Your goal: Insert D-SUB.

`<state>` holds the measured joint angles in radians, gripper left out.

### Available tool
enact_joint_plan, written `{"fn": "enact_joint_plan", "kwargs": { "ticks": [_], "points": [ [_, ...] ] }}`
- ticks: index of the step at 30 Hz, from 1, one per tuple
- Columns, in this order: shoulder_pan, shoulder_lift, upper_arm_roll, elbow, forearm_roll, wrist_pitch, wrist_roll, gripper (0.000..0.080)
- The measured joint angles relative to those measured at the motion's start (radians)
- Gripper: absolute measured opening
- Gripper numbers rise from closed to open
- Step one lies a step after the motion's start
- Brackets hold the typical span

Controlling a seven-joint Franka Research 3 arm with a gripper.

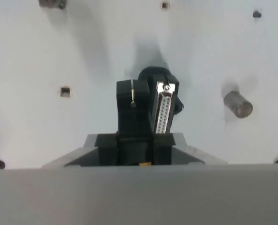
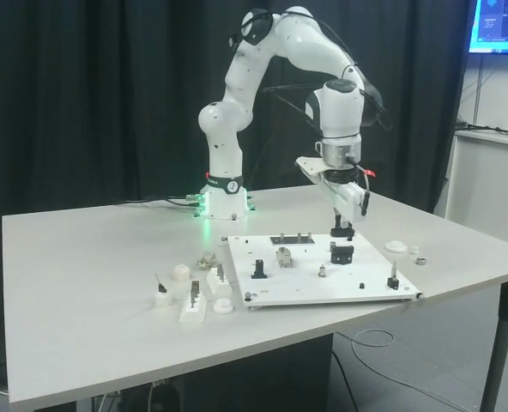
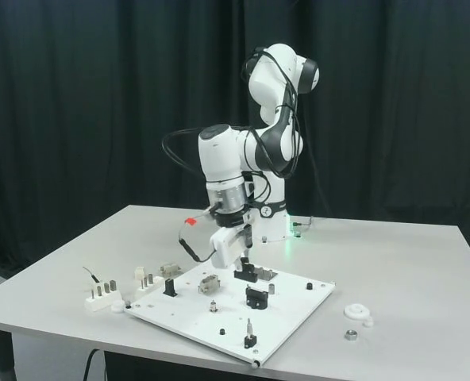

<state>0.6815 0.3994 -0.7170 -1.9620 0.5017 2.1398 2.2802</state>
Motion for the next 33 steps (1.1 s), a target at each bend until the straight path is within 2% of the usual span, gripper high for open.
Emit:
{"fn": "enact_joint_plan", "kwargs": {
  "ticks": [9,33],
  "points": [
    [0.038,-0.007,-0.030,-0.037,0.049,0.033,0.000,0.0149],
    [0.151,-0.008,-0.105,-0.120,0.110,0.130,-0.004,0.0149]
  ]
}}
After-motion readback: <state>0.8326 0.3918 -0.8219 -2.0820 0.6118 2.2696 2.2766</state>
